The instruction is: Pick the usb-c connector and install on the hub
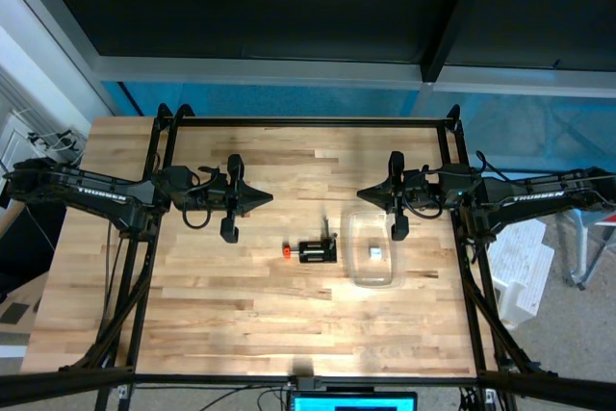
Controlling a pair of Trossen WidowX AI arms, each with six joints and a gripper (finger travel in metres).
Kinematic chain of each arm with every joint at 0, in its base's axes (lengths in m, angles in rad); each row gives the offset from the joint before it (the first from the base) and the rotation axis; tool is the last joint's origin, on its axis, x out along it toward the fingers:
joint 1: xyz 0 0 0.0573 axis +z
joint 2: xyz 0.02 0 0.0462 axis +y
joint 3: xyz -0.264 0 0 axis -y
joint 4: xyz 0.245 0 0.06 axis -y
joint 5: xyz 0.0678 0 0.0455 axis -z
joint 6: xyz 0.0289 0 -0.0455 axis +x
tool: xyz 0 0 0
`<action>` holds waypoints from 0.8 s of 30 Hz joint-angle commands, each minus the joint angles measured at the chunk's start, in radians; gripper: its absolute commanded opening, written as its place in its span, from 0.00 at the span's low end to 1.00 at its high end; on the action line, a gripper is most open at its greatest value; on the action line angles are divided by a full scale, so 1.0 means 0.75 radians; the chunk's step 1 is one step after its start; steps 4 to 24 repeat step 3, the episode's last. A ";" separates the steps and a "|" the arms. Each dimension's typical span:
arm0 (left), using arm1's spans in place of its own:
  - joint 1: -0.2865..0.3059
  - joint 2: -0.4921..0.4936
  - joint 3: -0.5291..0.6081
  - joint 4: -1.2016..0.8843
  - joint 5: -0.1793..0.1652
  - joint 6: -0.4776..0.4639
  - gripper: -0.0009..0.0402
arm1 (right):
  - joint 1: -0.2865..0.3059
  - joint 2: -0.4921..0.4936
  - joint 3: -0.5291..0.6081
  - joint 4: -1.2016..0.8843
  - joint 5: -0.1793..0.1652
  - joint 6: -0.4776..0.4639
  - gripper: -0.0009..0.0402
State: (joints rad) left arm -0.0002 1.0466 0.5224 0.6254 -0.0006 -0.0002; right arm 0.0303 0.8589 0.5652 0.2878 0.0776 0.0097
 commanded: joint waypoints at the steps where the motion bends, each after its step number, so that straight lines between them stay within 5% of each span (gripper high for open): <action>1: 0.000 0.001 0.001 0.000 0.001 0.000 0.02 | 0.001 0.000 0.000 0.000 0.001 0.000 0.02; 24: 0.001 0.001 0.001 0.000 0.001 0.000 0.02 | 0.001 0.000 0.000 0.000 0.001 0.001 0.02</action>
